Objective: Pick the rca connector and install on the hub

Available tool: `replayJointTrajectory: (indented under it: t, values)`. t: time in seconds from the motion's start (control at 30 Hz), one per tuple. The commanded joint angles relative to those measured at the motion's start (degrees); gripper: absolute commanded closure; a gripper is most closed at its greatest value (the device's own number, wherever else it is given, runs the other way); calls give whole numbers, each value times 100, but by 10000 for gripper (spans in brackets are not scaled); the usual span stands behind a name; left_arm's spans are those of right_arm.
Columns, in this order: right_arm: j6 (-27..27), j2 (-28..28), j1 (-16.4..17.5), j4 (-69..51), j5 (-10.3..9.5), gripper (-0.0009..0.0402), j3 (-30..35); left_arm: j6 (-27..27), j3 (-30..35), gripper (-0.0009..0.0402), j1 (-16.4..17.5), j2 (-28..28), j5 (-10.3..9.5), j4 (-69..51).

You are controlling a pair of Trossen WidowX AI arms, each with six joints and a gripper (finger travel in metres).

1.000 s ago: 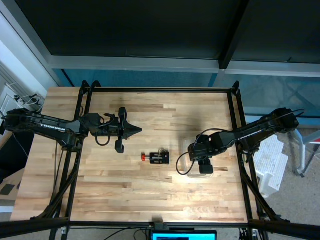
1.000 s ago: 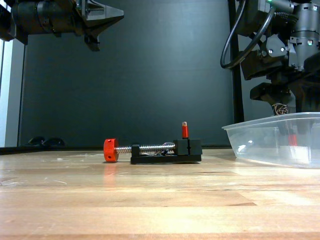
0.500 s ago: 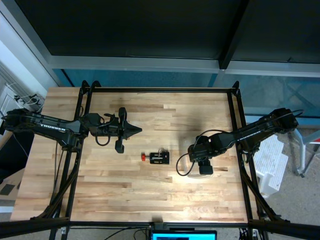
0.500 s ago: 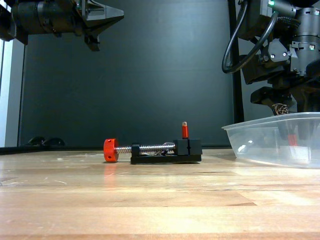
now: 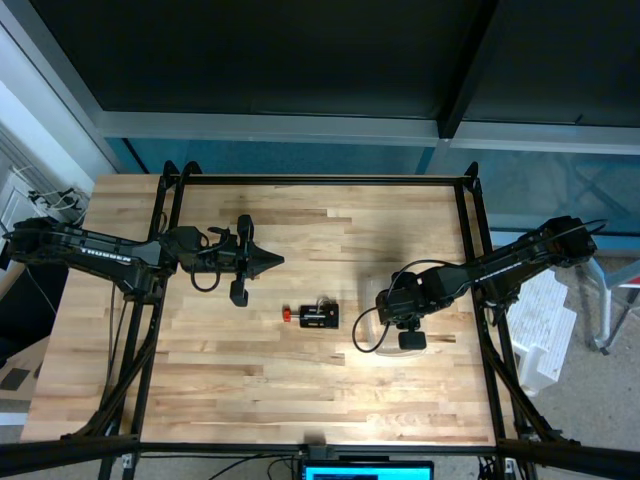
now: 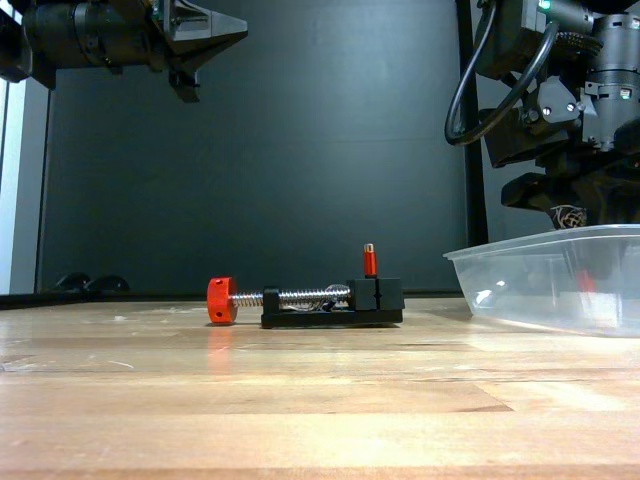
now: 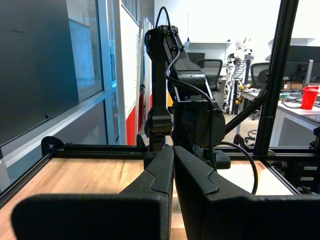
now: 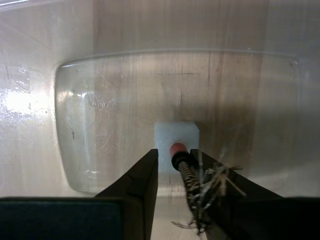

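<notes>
The right gripper was seen closed to a narrow gap on the red-tipped rca connector with its frayed braided lead, which was held tip-down over a white square inside the clear plastic tray. The small black rectangular hub, red-knobbed at one end, was found lying on the pale wooden table, well apart from the tray. The left gripper was held high over the table's left part, fingers pressed together on nothing.

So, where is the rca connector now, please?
The rca connector sits in the right gripper over the clear tray, right of the hub; the left gripper hangs high at the left.
</notes>
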Motion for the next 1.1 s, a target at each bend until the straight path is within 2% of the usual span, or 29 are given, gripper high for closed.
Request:
replayJointTrajectory:
  t: [0.03, 0.17, 0.33, 1.1]
  values:
    - [4, -2, 2, 0, 2, 339, 2, 2, 0, 393, 0, 2, 0, 0]
    - [11, -2, 9, -2, 157, 366, 2, 2, 0, 393, 0, 0, 0, 2]
    - [9, -2, 11, -4, 144, 394, 2, 2, 0, 393, 0, 0, 0, 0]
    - [0, -201, 15, -321, 149, 389, 184, 2, 0, 393, 0, 2, 0, 2]
